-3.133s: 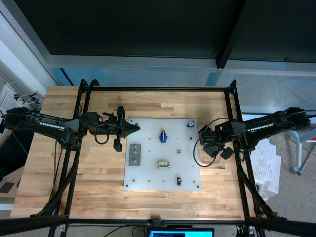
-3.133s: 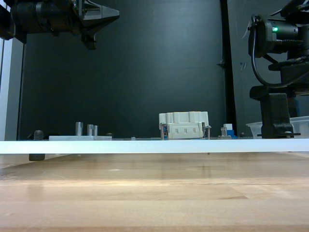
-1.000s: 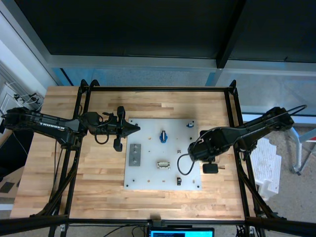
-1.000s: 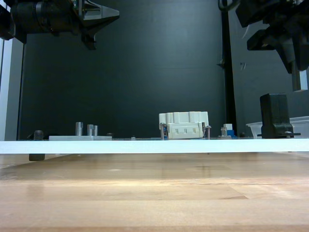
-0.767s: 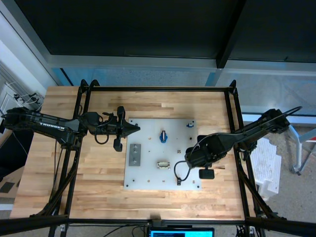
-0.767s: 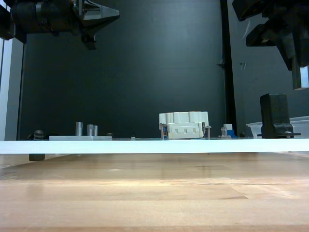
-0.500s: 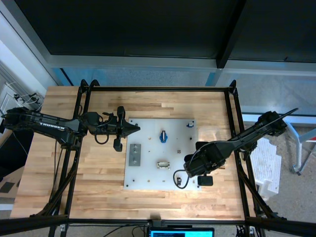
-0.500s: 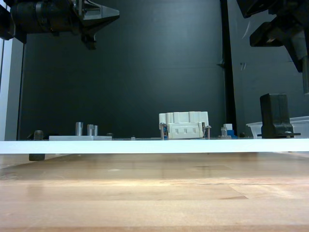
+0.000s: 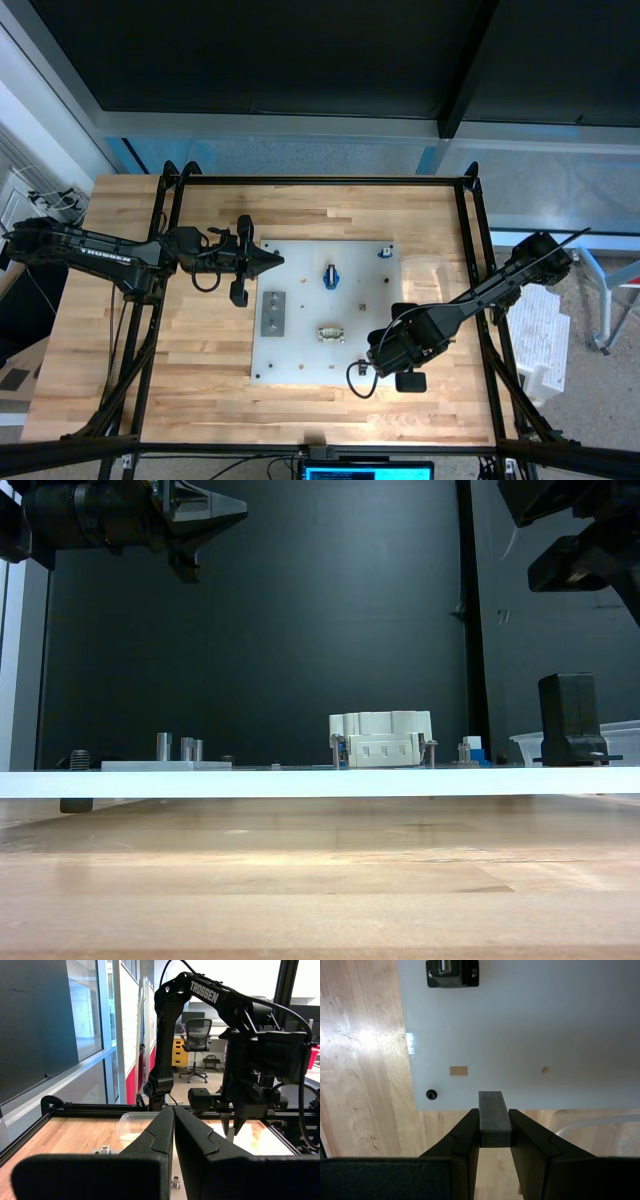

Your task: Pick the 16mm bar and install on taskboard

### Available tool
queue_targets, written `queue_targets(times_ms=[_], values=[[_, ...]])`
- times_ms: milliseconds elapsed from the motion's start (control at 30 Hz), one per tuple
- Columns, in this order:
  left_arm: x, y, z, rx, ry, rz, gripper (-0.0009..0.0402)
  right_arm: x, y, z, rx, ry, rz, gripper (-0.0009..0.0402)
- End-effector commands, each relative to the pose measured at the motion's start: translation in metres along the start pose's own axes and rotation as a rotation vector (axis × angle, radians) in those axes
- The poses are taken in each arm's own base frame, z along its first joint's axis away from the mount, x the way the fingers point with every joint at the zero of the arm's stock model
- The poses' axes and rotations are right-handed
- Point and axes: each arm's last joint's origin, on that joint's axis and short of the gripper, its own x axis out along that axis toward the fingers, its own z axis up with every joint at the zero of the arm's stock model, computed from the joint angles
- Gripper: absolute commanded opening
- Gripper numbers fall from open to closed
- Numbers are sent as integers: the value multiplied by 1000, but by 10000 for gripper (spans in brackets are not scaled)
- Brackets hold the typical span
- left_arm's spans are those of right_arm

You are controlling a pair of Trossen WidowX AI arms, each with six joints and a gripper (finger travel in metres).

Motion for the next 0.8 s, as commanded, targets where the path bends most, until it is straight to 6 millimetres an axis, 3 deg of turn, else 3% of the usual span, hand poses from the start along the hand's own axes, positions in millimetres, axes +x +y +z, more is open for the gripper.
queue_targets(times_ms=[33,800], values=[[0,0,0,0,0,0,0,4,3,1,5,-4,1,2],[0,0,0,0,0,0,0,17,28,10,-6,-5,6,2]])
